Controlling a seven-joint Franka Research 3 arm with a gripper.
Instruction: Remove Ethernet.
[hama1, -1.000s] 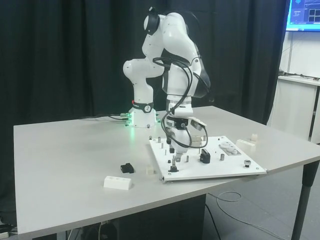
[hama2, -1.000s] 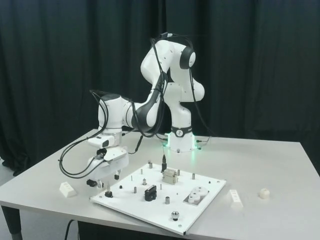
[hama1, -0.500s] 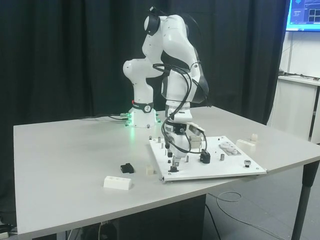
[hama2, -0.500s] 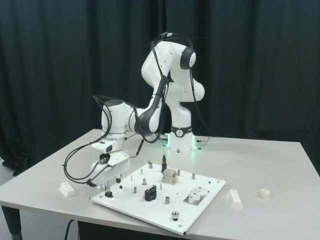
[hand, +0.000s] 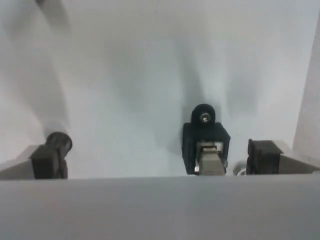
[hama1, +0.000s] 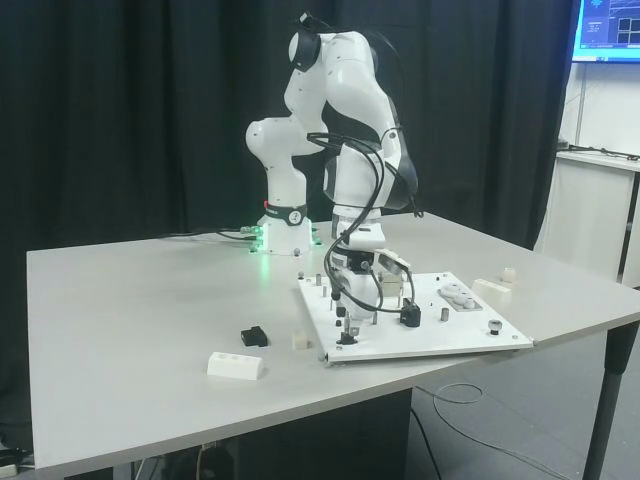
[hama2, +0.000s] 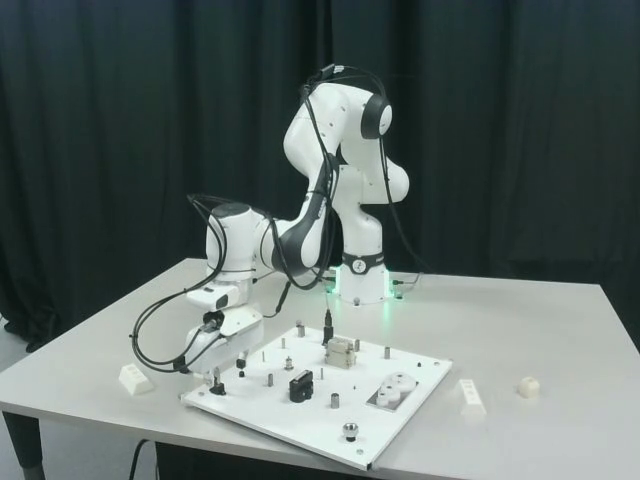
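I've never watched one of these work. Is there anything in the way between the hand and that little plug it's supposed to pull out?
Nothing visible blocks it. In the wrist view the Ethernet plug sits in its black holder on the white board, between the hand's two black fingertips, with open space on both sides. The hand hovers just above that corner of the board.

Ethernet plug (hand: 209, 161): lower end cut off behind grey band of gripper body, wrist view.
black socket block (hand: 206, 145): base hidden by same band.
white board (hama1: 420, 335): small parts beside socket block too small to identify.
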